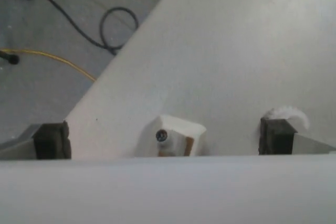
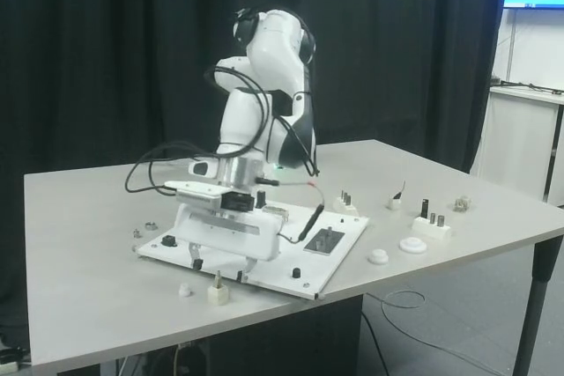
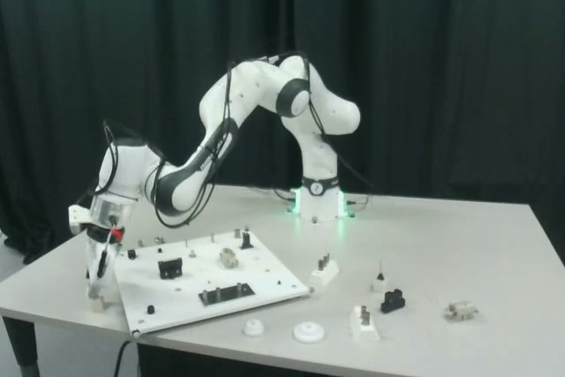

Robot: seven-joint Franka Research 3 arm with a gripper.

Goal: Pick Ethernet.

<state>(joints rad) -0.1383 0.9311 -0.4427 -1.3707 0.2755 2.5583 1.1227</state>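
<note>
The Ethernet plug stands upright in a small white holder block on the grey table, just off the white board's front left corner. In the room views, the block sits directly under the hand. My gripper points down over it and is open wide. One black fingertip is on each side of the block, the other fingertip well apart from it. Nothing is held.
The white board carries several small black and grey parts. A small white piece lies beside the block. The table edge runs close by, with a black cable on the floor below. More white holders stand further along the table.
</note>
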